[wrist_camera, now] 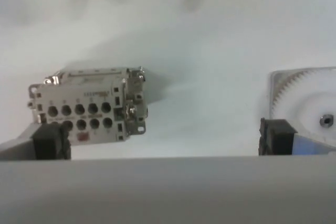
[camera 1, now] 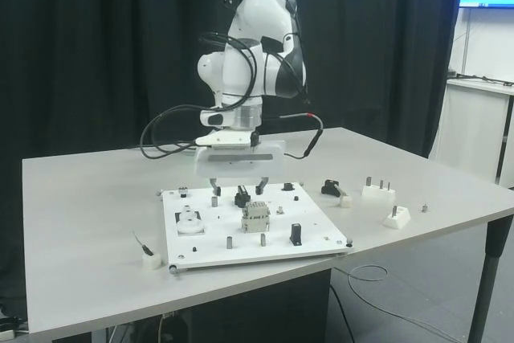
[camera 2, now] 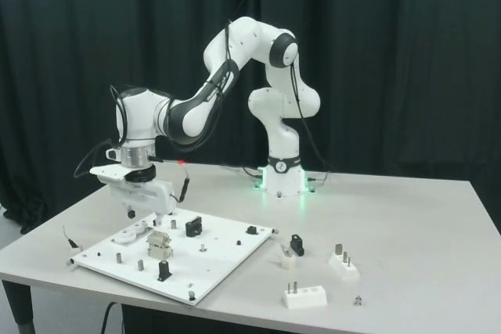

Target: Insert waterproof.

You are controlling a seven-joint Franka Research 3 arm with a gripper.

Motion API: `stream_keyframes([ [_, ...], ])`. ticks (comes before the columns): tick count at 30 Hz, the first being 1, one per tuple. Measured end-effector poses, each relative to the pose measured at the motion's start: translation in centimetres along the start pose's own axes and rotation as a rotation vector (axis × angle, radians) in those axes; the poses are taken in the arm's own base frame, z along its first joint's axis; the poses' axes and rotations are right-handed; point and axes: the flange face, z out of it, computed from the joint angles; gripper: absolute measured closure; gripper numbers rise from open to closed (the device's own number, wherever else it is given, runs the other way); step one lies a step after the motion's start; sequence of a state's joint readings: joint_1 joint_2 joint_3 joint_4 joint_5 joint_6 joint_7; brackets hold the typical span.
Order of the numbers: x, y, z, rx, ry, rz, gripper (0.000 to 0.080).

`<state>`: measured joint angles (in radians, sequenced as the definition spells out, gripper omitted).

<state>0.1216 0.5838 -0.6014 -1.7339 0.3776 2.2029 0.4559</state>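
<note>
Over the white task board [camera 1: 257, 240], the gripper [camera 1: 238, 189] hangs with its black fingertips [wrist_camera: 51, 141] spread wide and holding nothing. The multi-pin connector housing [wrist_camera: 89, 113] sits on the board near the white gear [wrist_camera: 310, 103], under one fingertip, not midway between them. Judging from this, the arm should first centre over the housing, then descend squarely.

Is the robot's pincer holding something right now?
No, in the wrist view the pincer is open and empty, its black fingertips wide apart above the white board, with the grey connector lying untouched.
</note>
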Motion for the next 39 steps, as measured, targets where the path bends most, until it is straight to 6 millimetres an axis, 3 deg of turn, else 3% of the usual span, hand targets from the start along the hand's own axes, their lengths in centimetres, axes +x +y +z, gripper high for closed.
stream_keyframes([
  [39, -0.2, 0.0, 2.5, -0.026, -0.014, 0.02, 0.0003],
])
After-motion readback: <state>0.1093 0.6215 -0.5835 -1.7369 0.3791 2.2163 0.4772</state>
